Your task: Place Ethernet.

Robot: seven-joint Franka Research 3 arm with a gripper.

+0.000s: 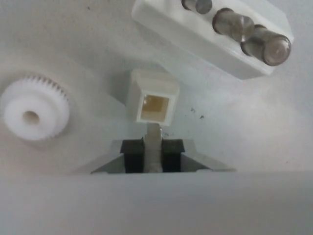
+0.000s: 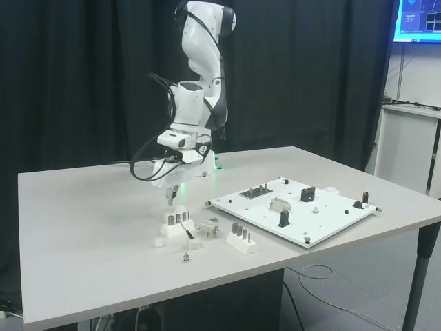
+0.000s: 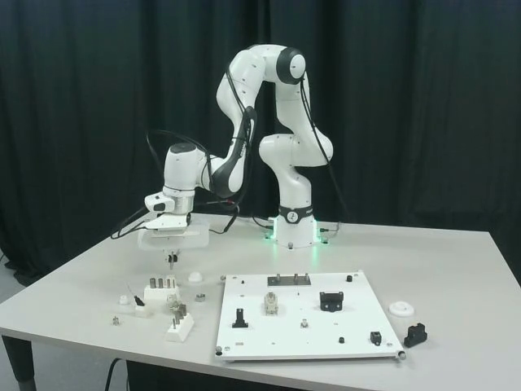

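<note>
In the wrist view my gripper (image 1: pixel 153 157) is shut on a small pale Ethernet plug (image 1: pixel 153 139), which sticks out between the black pads (image 1: pixel 132 155). Just past the plug's tip sits a white square socket block (image 1: pixel 154 98) with its hollow facing the camera. From the room views the gripper (image 2: pixel 170 196) (image 3: pixel 171 259) hangs a short way above the table, over the loose parts to the left of the white board (image 2: pixel 331 219) (image 3: pixel 358 330). The plug itself is too small to make out there.
A white gear (image 1: pixel 33 115) lies beside the socket block. A white holder with three metal pegs (image 1: pixel 210 34) (image 2: pixel 176 222) (image 3: pixel 161 289) and a second peg holder (image 2: pixel 242 241) (image 3: pixel 181 324) stand close by. The board carries several black and grey fixtures.
</note>
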